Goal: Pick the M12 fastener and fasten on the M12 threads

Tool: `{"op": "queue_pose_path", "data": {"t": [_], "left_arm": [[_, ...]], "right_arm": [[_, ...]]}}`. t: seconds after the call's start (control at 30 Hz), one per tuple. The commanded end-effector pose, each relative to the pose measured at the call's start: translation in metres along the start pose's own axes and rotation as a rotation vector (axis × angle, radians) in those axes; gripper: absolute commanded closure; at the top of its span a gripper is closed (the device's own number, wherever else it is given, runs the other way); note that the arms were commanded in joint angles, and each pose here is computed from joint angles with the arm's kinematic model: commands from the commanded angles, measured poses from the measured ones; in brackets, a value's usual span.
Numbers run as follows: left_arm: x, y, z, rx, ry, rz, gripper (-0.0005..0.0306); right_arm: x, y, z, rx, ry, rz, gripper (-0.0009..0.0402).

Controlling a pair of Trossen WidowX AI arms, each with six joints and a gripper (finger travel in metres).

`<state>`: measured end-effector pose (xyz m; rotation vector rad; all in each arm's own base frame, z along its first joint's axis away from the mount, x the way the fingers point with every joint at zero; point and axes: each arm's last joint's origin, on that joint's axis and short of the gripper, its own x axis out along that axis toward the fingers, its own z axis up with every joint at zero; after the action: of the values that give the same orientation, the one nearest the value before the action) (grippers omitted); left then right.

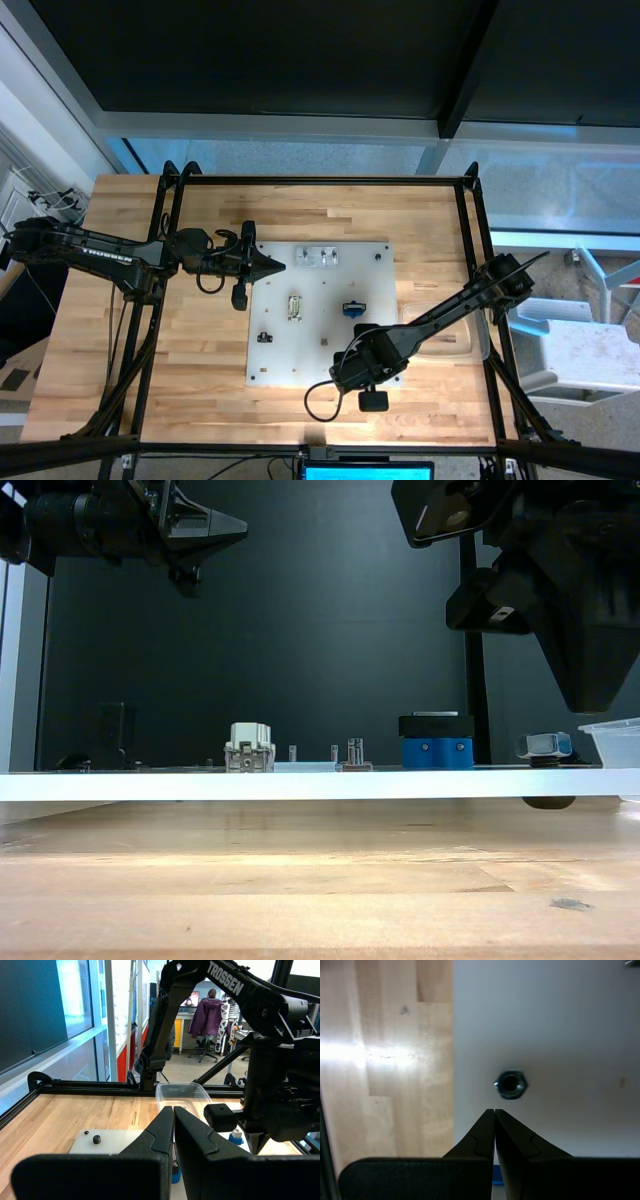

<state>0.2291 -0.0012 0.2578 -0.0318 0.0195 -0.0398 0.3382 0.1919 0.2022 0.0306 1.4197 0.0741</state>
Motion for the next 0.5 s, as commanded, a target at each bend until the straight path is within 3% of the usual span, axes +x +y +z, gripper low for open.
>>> {"op": "queue_pose_path", "data": {"t": [0.03,0.23,0.47,0.5], "left_arm": [[0.0,0.0,0.0,0.0,-0.001,0.0,0.03],[0.0,0.0,0.0,0.0,-0.001,0.0,0.03],[0.0,0.0,0.0,0.0,0.0,-0.001,0.03],[0.0,0.0,0.0,0.0,0.0,0.0,0.03]], "right_arm": [[0.0,-0.004,0.0,0.007,-0.022,-0.076,0.0393],[0.008,-0.006,-0.002,0.04,-0.037,-0.127,0.0393],[0.013,-0.006,-0.002,0.056,-0.049,-0.115,0.0393],[0.013,-0.005,-0.002,0.057,-0.046,-0.098,0.0393]]}}
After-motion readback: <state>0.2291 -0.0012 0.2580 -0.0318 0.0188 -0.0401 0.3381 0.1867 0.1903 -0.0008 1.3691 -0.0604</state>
